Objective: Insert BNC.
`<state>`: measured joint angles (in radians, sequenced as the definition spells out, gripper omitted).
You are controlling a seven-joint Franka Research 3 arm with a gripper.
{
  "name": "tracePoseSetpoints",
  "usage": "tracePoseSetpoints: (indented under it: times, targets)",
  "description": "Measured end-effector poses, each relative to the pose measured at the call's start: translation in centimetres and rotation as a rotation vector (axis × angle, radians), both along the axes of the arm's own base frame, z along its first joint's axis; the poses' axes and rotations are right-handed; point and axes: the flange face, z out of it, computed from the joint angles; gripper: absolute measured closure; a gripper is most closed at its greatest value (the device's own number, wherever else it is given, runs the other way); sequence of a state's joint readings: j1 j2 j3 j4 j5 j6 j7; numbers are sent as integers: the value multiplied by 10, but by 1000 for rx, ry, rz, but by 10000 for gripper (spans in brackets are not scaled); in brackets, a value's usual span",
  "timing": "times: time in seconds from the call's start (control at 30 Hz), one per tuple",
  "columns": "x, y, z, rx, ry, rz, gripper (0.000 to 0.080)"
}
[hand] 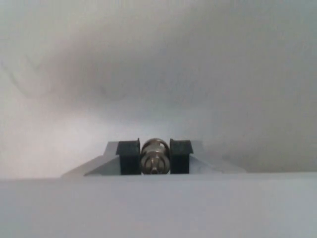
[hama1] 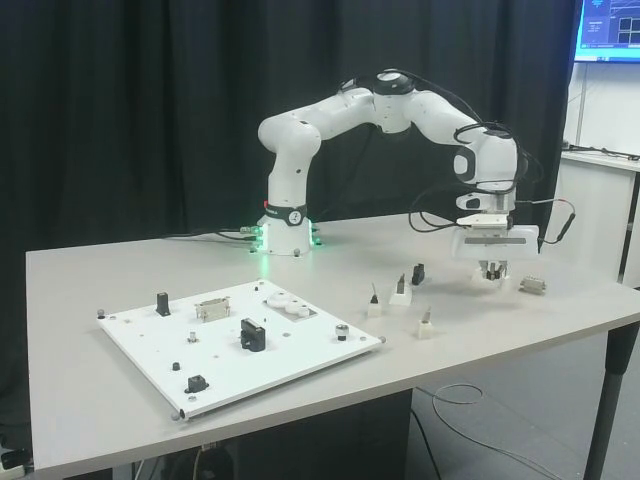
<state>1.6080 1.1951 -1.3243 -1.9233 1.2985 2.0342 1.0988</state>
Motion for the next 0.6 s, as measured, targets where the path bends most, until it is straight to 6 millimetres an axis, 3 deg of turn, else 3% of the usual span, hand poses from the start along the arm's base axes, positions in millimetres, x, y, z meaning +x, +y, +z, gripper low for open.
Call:
tracePoseSetpoints:
  times: [0.27, 0.6]
  targets:
    - [16, -30, 16, -41, -31, -9, 682]
    - [38, -86, 42, -90, -62, -16, 682]
